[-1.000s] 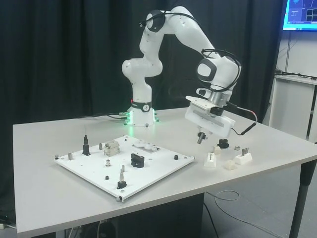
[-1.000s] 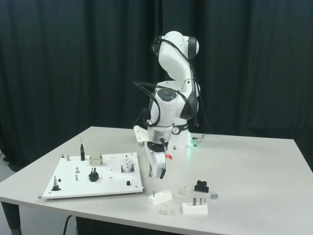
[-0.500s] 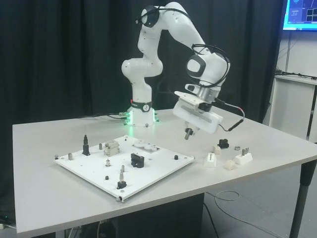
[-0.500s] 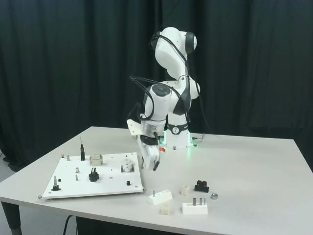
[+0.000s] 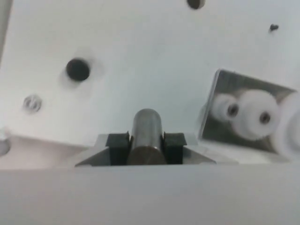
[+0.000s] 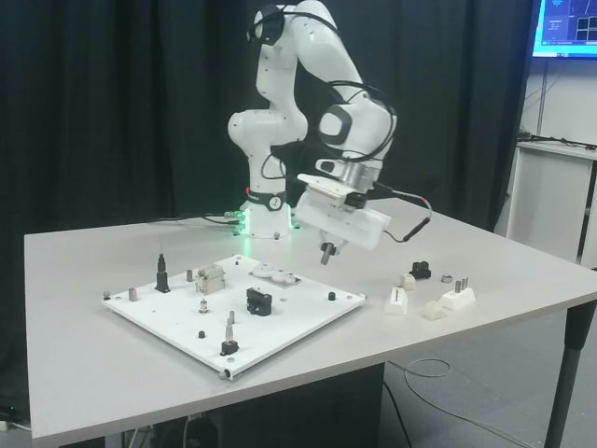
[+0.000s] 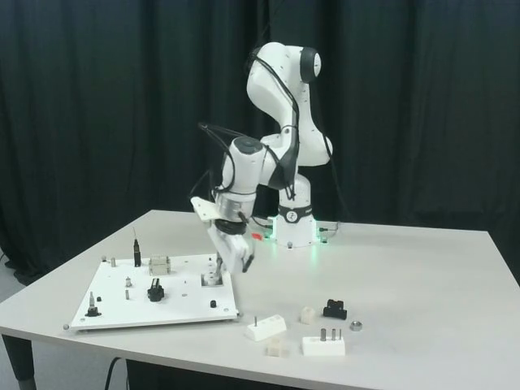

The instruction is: Insert round peg 4.

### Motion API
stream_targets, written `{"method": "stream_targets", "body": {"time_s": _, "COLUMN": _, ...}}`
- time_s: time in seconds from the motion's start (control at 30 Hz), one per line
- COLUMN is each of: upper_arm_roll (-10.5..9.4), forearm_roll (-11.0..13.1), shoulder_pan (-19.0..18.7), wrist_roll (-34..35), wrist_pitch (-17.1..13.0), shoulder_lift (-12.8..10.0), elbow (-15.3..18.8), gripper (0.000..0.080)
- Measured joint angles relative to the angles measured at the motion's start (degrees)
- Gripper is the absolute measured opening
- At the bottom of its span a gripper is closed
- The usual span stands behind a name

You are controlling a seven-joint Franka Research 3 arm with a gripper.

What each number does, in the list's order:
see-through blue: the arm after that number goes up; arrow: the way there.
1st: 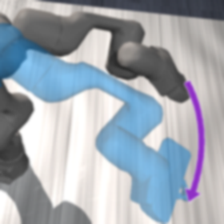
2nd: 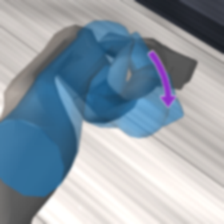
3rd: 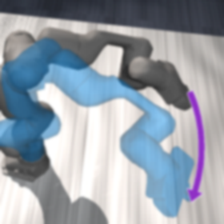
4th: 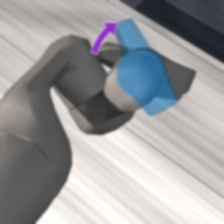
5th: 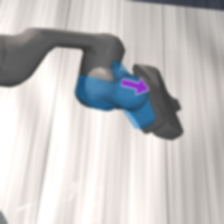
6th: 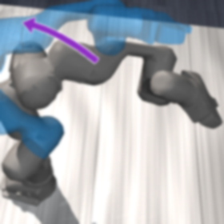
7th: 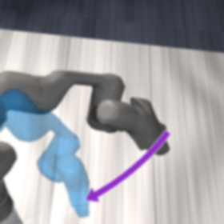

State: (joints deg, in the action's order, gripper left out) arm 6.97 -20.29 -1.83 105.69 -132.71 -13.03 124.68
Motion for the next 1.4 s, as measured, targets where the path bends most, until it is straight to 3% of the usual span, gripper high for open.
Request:
{"method": "stream_targets", "body": {"time_s": 0.37, "upper_arm_roll": 3.38, "forearm_roll": -0.36, "shoulder_pan": 2.92, "wrist_roll": 0.12, "wrist_pitch": -13.45, "shoulder_lift": 2.56, "elbow": 7.55, "gripper": 0.0153}}
{"method": "stream_targets", "body": {"time_s": 0.57, "upper_arm_roll": 5.91, "forearm_roll": 1.58, "shoulder_pan": 3.96, "wrist_roll": 1.47, "wrist_pitch": -18.57, "shoulder_lift": 2.9, "elbow": 9.8, "gripper": 0.0153}}
{"method": "stream_targets", "body": {"time_s": 0.9, "upper_arm_roll": 8.32, "forearm_roll": 8.09, "shoulder_pan": 4.97, "wrist_roll": 0.79, "wrist_pitch": -19.89, "shoulder_lift": 2.85, "elbow": 10.28, "gripper": 0.0153}}
{"method": "stream_targets", "body": {"time_s": 1.4, "upper_arm_roll": 8.71, "forearm_roll": 18.48, "shoulder_pan": 6.25, "wrist_roll": -8.51, "wrist_pitch": -19.72, "shoulder_lift": 0.59, "elbow": 8.55, "gripper": 0.0153}}
